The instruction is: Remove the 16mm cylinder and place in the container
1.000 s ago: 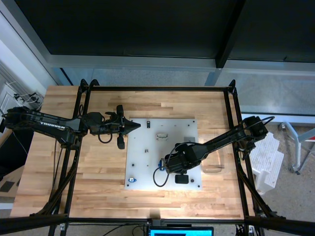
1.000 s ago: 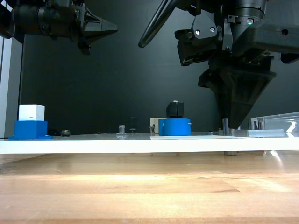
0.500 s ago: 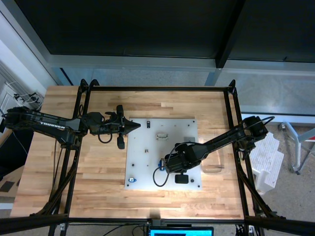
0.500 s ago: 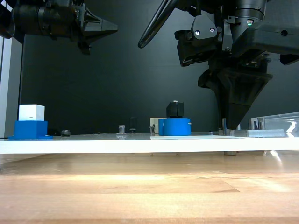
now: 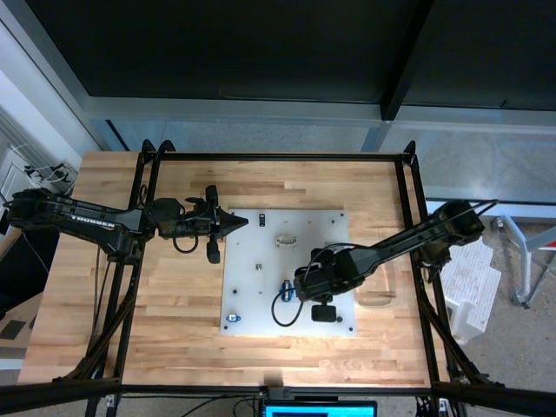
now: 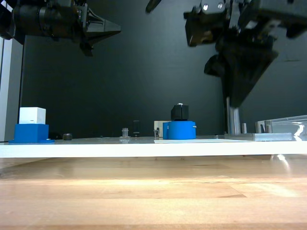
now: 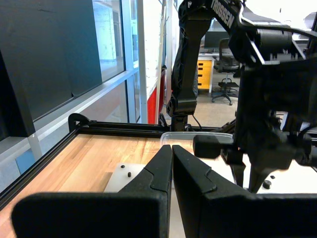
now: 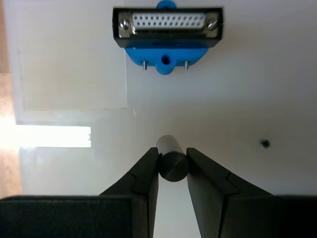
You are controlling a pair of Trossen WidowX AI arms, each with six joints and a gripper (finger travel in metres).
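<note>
Right wrist view: the right gripper (image 8: 172, 153) has its fingers pinching the cylinder (image 8: 172, 166) by its round sides near the top. It looks like small, stiff, smooth metal, so probably light but slippery. The left gripper (image 7: 172, 148), fingers pressed together, hangs well apart.

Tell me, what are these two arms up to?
The right gripper is shut on the 16mm cylinder, a grey metal peg. It holds the peg upright over the white board, with the lower end close to the surface. The container, a clear tub, sits beside the board's right edge. The left gripper hangs shut in the air over the board's far left edge, handling nothing.
</note>
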